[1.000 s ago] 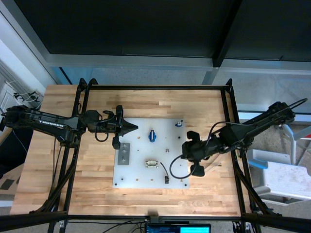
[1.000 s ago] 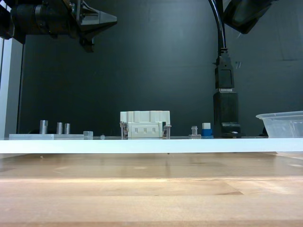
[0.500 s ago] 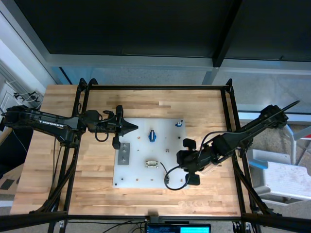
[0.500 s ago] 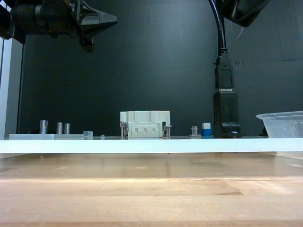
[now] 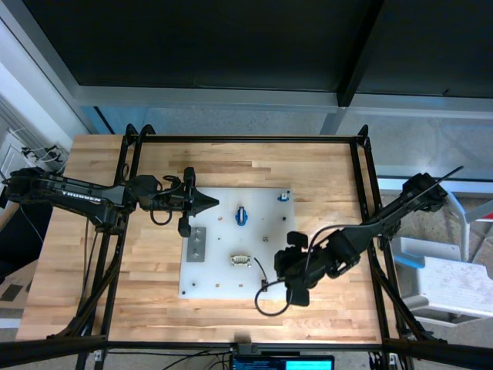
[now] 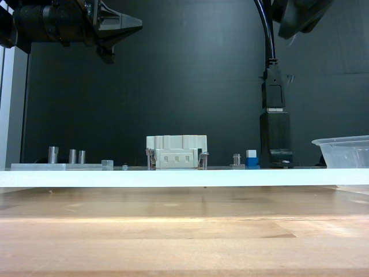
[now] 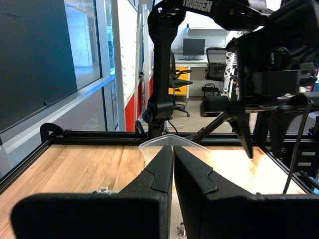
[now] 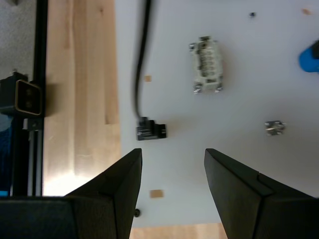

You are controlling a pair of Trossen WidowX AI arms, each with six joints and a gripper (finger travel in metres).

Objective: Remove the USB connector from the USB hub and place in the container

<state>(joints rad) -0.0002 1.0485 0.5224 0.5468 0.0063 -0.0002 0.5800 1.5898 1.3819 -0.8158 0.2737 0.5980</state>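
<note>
My right gripper point(image 8: 173, 152) hovers over the white board point(image 8: 239, 164), fingers spread wide, USB hub point(image 8: 151, 132) just ahead, USB connector point(image 6: 273, 92) plugged upright in it. Left gripper point(image 7: 173, 148) hangs pinched closed, high over the board's left side.

Wood table point(image 5: 323, 166); white board point(image 5: 219, 284), clear container point(image 6: 346, 152) on it.

USB connector point(image 6: 273, 92) upright in USB hub point(image 6: 274, 138), container point(image 6: 346, 151) right; right end effector point(image 8: 173, 157) above, left end effector point(image 6: 137, 23) far-left.

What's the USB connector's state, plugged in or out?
Plugged in: the connector stands upright in the hub. Right gripper open, hovering nearby; left gripper shut, raised at left.
</note>
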